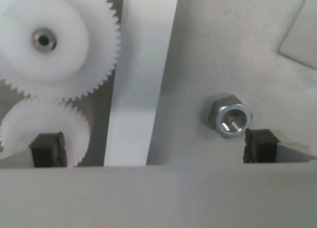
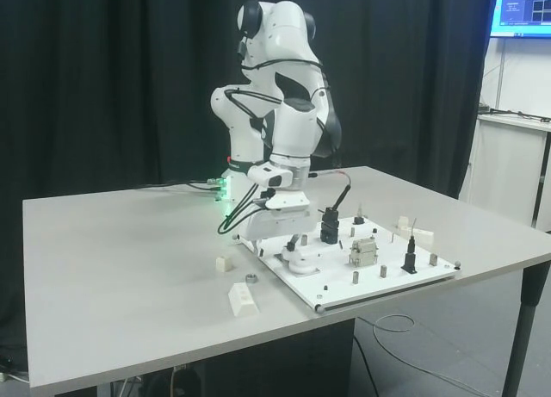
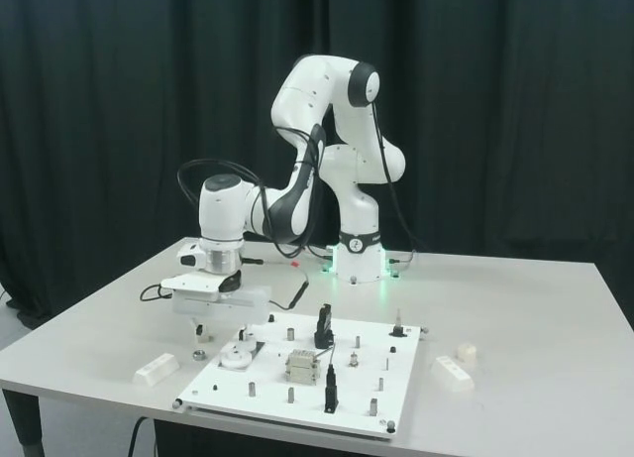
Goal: Insert medium gear.
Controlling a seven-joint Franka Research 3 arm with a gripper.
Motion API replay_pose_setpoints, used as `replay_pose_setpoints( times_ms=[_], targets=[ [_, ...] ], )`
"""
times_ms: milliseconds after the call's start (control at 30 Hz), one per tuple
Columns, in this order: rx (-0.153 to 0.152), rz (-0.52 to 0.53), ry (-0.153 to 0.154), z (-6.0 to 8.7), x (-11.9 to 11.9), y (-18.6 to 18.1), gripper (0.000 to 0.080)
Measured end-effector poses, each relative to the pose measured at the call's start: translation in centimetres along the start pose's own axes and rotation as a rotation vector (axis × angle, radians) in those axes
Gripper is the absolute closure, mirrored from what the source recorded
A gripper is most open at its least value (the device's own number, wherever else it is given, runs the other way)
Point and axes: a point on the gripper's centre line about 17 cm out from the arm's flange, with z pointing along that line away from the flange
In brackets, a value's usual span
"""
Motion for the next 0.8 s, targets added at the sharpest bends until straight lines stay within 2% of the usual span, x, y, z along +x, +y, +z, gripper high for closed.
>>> replay_pose_setpoints(
  times_ms=[533,800],
  targets=[
    [-0.005,0.006,0.006,0.29,0.04,0.43,0.0003],
    [-0.006,0.005,0.009,-0.03,0.12,0.56,0.0003]
  ],
)
